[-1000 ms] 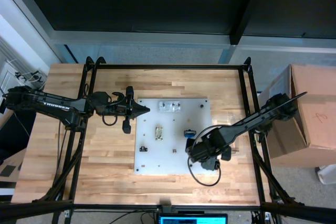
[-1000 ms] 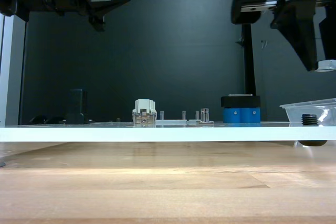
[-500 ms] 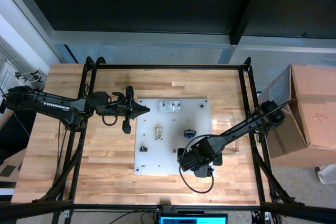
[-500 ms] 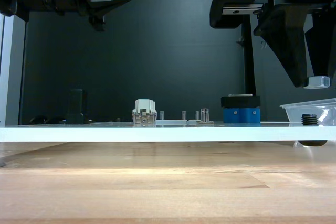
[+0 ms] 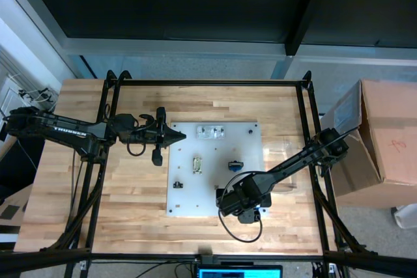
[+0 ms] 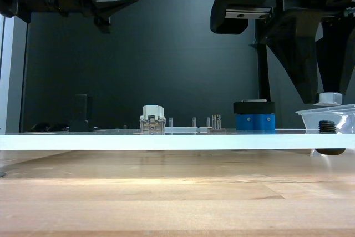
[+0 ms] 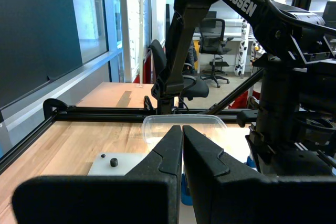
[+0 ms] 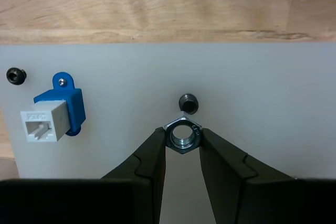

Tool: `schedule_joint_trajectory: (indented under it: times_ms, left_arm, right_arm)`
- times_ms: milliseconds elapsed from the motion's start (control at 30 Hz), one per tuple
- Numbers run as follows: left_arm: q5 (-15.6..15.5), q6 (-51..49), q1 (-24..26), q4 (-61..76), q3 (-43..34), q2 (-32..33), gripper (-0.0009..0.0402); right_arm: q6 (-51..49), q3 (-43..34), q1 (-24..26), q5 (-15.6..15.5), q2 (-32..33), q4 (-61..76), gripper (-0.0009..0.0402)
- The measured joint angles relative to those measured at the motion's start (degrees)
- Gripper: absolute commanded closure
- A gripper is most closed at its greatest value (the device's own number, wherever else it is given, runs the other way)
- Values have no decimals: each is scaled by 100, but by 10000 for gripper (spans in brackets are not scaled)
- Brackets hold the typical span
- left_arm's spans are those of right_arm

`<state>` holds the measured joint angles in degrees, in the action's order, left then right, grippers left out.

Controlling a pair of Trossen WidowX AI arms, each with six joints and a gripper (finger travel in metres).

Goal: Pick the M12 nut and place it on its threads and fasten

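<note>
Tabletop (image 5: 130, 213) of pale wood is carrying the white board (image 5: 189, 203) in its middle, and two black arms are reaching inward over it from the left and right edges. The left arm is hanging high near the board's far left edge. The left pincer (image 7: 182, 132) is pointing toward the right with its fingers pressed together on nothing. The right arm is bending down over the near right part of the board, and the right pincer (image 8: 182, 139) is pointing downward there. A clear tray (image 7: 184, 123) is standing just beside the board on the right.

The black ribbed stud (image 6: 327, 127) is standing bare on the board near its near right edge, with its ribs showing. The silver M12 nut (image 6: 328, 99) is being pinched between the right pincer's fingertips (image 8: 152, 145), lying flat with its hole facing up and down. It is hanging just above the stud, clear of it and not touching. In the right wrist view the stud is appearing just beside the nut, so I cannot tell if the two are standing exactly in line.

As I am judging it, the picking is done and the carrying to the stud is nearly done. Three things are remaining: lowering the nut onto the top of the threads, turning it down until the ribs are hidden, and letting it go.
</note>
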<state>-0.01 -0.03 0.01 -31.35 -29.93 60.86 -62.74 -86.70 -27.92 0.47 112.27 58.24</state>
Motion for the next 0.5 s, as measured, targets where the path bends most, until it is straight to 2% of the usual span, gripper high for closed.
schedule_joint_trajectory:
  times_ms: [500]
  left_arm:
    - [0,0,0,0,0,0,393]
  right_arm:
    - [15,-352,-22,52,262,267,382]
